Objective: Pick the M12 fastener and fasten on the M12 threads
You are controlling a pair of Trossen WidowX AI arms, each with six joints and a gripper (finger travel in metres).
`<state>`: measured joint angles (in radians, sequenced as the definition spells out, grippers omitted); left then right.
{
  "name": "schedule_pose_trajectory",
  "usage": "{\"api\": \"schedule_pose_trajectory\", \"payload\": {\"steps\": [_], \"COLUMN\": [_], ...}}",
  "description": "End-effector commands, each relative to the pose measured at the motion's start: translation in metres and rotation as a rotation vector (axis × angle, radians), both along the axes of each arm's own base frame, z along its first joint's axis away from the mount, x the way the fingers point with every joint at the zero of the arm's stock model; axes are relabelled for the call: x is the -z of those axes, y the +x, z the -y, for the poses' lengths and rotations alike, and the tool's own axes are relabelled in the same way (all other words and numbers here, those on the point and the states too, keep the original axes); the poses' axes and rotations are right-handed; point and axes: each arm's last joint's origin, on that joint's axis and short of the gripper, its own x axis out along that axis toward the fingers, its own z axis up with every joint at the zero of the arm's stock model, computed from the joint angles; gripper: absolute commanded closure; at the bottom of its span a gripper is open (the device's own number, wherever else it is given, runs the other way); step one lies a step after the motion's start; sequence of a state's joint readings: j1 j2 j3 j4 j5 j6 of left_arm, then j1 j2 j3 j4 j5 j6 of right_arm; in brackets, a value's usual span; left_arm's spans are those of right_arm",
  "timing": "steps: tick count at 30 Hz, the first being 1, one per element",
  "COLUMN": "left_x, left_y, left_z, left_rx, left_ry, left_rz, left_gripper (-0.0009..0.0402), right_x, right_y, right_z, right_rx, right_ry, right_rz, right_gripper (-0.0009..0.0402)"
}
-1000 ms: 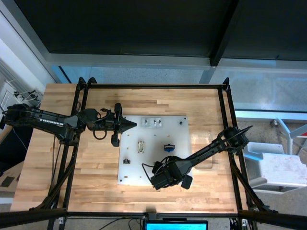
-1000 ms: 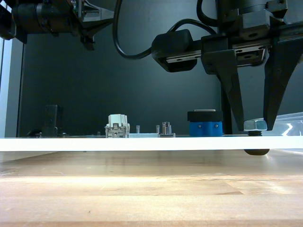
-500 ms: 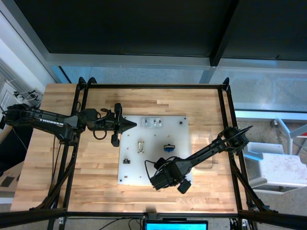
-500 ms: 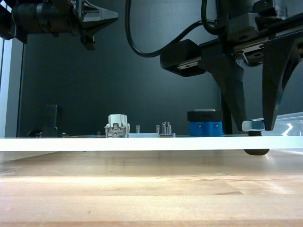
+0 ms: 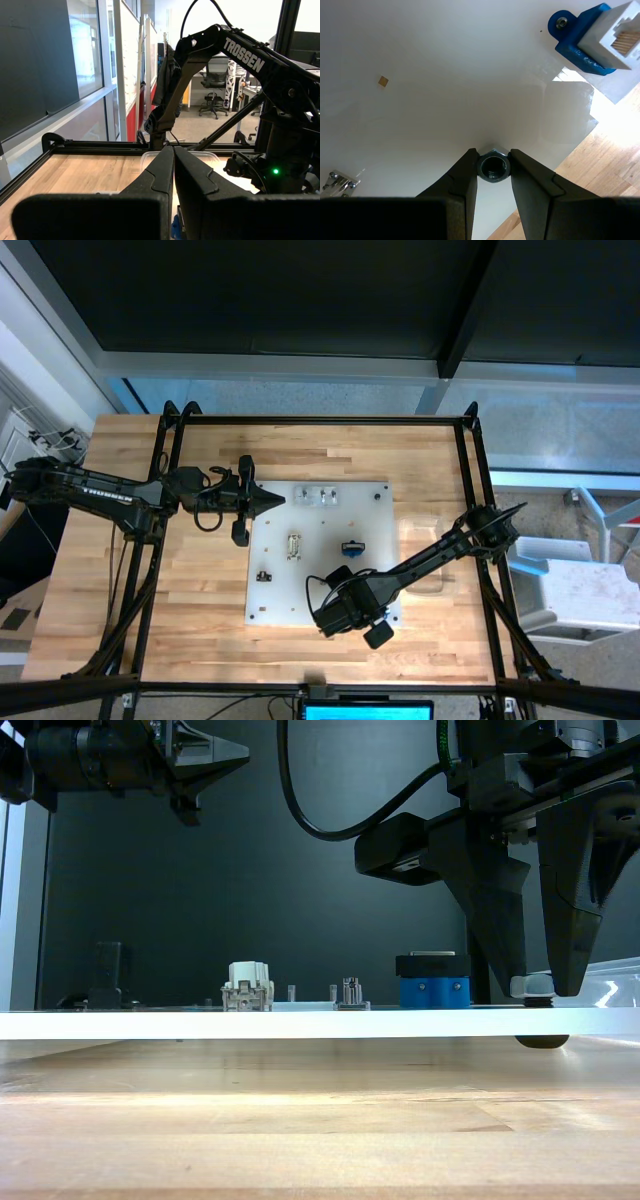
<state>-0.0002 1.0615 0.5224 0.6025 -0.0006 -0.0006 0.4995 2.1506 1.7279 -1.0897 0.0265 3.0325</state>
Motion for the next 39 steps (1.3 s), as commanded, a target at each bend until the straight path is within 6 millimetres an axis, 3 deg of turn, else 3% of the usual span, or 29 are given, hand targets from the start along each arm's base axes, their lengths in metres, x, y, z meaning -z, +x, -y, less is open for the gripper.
{"api": "schedule_pose_trajectory", "payload": {"steps": [1,30,39], "left_x": [-0.0001,-0.0001,-0.0001], "left_y": [0.0000,0.0000,0.0000], "left_z": [0.0000,0.0000,-0.0001], "left_rx": [0.000,0.000,0.000], "left_ry": [0.000,0.000,0.000], "left_rz": [0.000,0.000,0.000], "left_gripper": [0.0393,0.0393,0.0393], "right_x": [-0.0004,-0.0029,-0.0086], "right_y": [0.0003,0.0010,-0.0009], "right_z": [-0.0004,-0.0009,-0.0013], "right_rx": [-0.003,-0.004,-0.012], "right_ry": [0.003,0.009,0.013], "right_rz": [0.004,0.015,0.018], "right_gripper": [0.0391,0.0390,0.0318]}}
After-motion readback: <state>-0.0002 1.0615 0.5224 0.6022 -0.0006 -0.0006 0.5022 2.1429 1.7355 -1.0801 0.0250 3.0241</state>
